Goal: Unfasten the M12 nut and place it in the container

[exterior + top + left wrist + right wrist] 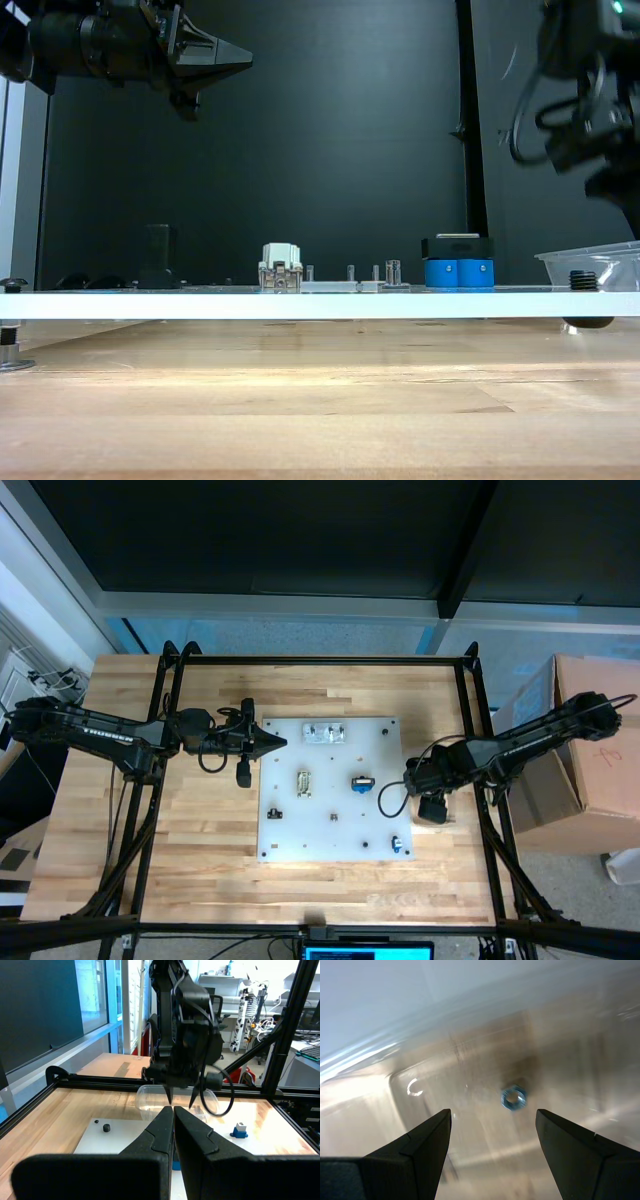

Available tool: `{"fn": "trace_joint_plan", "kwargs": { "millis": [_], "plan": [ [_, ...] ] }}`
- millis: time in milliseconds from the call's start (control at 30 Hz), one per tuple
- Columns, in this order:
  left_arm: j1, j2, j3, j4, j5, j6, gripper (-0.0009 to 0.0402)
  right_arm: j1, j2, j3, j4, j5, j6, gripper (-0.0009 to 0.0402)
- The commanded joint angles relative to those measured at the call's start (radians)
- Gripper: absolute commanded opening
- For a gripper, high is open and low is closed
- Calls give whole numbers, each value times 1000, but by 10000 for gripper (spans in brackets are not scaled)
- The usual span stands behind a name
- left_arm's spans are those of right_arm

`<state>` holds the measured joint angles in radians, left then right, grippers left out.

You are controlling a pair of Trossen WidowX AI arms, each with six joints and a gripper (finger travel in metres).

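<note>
The small silver nut (514,1097) lies free and flat on the floor of the clear container (445,1060), clear of its stud. My right gripper (493,1113) hangs open straight above it with nothing between its fingers; in the high view it (432,805) hovers just off the board's right edge and hides the container. The black stud (583,281) stands bare with its ribs showing, in front of the clear container (600,262). My left gripper (278,742) is shut and empty, held high over the board's far left edge (245,57).
The white board (330,820) carries a grey connector (302,784), blue parts (361,784) and small posts. Black frame rails (470,710) run along both sides of the table. A cardboard box (590,750) stands beyond the right edge.
</note>
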<state>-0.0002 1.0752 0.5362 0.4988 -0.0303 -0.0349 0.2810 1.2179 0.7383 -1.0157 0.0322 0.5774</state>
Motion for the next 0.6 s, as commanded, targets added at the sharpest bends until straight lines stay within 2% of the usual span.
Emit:
{"fn": "trace_joint_plan", "kwargs": {
  "millis": [33, 167, 300, 433, 600],
  "plan": [
    [0, 0, 0, 0, 0, 0, 0, -31, -7, 102, -119, 2, -73, 235],
    [0, 0, 0, 0, 0, 0, 0, -80, -7, 218, -177, 16, -176, 235],
    [0, 0, 0, 0, 0, 0, 0, -120, -5, 319, -168, 82, -240, 211],
    [0, 0, 0, 0, 0, 0, 0, -155, -6, 371, -61, 93, -323, 150],
    [0, 0, 0, 0, 0, 0, 0, -193, -22, 351, 172, 98, -393, 44]
  ]
}}
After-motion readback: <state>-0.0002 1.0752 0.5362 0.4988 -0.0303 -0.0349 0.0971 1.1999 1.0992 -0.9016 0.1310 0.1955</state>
